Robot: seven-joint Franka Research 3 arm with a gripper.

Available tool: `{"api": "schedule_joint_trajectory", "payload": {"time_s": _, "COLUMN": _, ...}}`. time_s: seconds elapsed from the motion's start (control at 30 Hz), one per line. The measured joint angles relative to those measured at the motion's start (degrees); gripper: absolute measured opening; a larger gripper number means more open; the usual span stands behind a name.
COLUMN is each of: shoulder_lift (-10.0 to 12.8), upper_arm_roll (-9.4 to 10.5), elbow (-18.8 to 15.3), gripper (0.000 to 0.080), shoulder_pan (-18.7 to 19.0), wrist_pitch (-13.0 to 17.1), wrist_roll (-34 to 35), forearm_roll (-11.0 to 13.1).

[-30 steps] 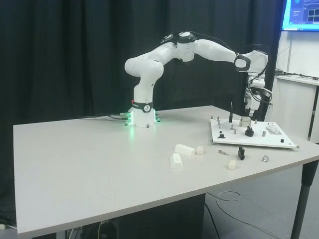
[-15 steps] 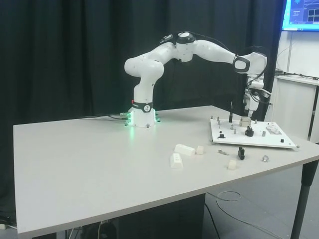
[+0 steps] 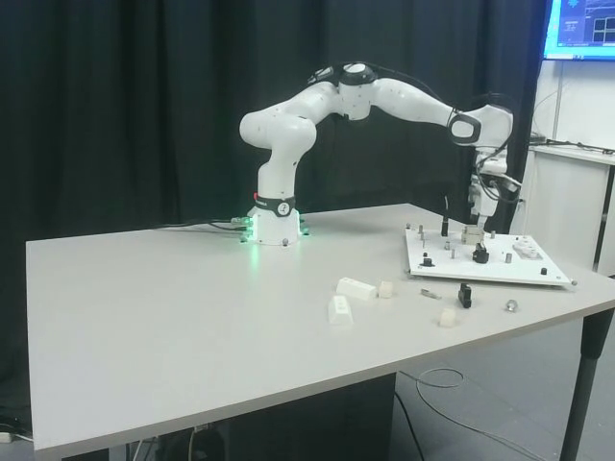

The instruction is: Remove waterproof.

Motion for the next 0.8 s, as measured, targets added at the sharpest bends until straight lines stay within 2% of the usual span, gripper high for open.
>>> {"api": "schedule_joint_trajectory", "payload": {"time_s": 0.8, "shoulder_lift": 0.0, "upper_arm_roll": 2.05, "elbow": -0.1, "gripper": 0.08, "shoulder_pan": 0.4, "wrist_pitch": 1.2, "wrist_roll": 0.0, "forearm_roll": 0.6}}
